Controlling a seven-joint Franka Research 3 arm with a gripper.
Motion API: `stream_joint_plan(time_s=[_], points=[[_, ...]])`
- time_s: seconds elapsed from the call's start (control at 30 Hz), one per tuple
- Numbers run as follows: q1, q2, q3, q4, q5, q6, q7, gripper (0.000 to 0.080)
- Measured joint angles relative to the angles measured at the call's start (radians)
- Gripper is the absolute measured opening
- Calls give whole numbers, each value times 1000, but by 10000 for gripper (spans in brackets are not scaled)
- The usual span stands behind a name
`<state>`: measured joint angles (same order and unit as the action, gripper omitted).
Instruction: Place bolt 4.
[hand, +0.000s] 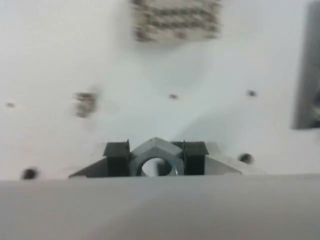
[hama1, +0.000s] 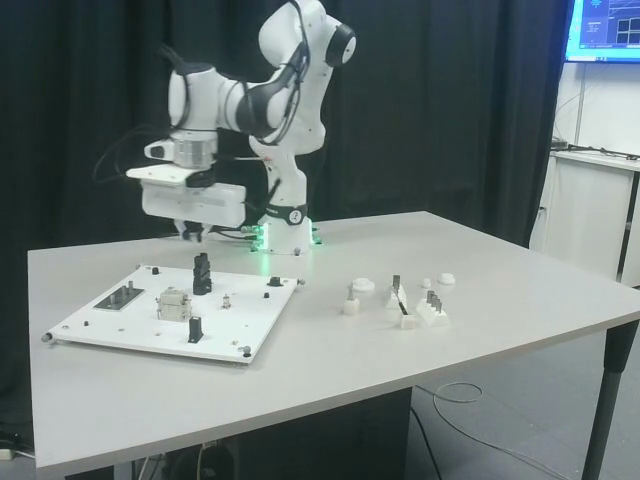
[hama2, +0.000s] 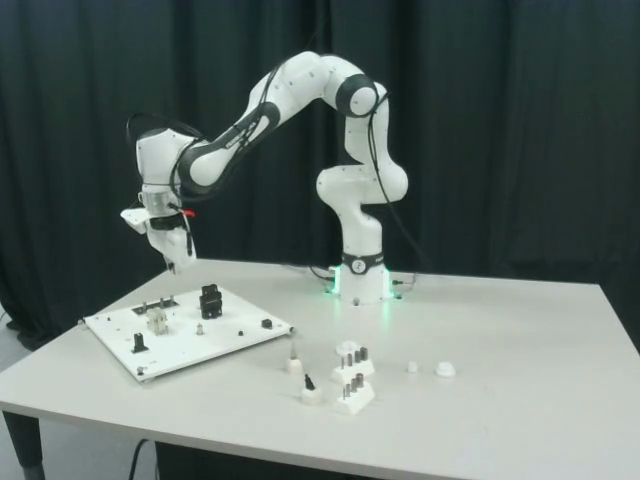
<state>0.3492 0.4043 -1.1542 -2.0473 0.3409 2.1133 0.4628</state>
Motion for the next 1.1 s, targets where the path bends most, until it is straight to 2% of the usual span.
stream_joint_plan(time_s=[0.3, 0.83, 1.1], points=[[-4, -1, 125, 31, -34, 6, 75, 225], [-62, 4, 364, 34, -35, 59, 111, 225], [-104, 26, 462, 28, -29, 141, 144, 225]])
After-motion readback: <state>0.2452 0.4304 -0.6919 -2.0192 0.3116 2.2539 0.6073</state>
